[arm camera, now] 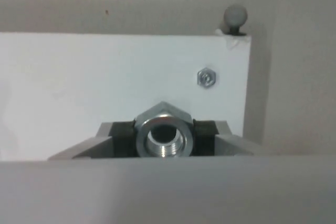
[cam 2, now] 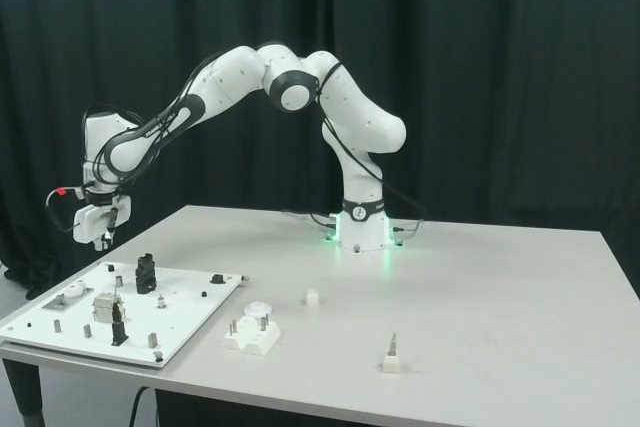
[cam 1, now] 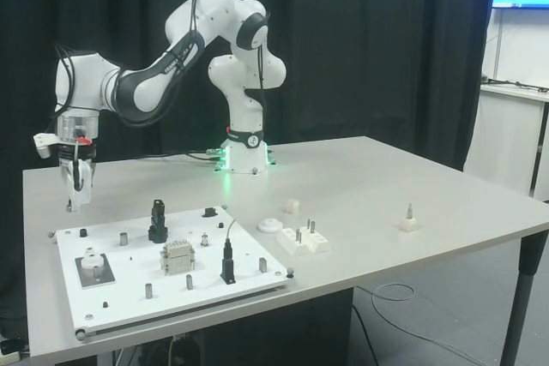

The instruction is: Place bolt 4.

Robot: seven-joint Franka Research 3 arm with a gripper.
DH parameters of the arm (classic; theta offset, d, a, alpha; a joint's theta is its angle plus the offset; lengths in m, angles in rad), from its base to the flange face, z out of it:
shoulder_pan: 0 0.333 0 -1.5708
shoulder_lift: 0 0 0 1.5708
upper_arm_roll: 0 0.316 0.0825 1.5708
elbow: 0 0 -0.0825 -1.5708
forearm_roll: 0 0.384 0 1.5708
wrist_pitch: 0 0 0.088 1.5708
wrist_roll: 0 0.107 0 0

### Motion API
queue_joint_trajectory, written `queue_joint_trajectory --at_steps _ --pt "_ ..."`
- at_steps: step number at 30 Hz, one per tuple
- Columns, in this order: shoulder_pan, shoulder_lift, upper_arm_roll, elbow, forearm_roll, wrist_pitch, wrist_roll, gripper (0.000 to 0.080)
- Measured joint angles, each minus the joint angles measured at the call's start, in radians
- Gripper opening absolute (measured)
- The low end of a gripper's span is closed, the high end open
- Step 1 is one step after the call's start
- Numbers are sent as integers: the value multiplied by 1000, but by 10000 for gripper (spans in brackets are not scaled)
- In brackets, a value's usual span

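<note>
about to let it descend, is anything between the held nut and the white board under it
Nothing visible. The gripper is shut on the hex nut, above a bare part of the white board. A small nut on the board sits off to one side.

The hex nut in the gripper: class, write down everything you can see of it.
The hex nut looks like bright grey metal, six-sided, with a threaded bore facing the wrist camera. It is clamped between the gripper's black pads, which press on two opposite sides. It hangs above the white board, near a smaller nut fixed there.
</note>
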Motion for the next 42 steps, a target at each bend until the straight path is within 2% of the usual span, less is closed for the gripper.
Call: queue_joint_trajectory --at_steps 17,26,35,42 --pt "-12 -2 -13 21 0 4 -64 224" --pt "-8 -27 -7 22 0 -7 -148 224" --pt "16 -69 -3 22 0 -63 -219 224" --pt "57 -111 6 21 0 -129 -264 224"
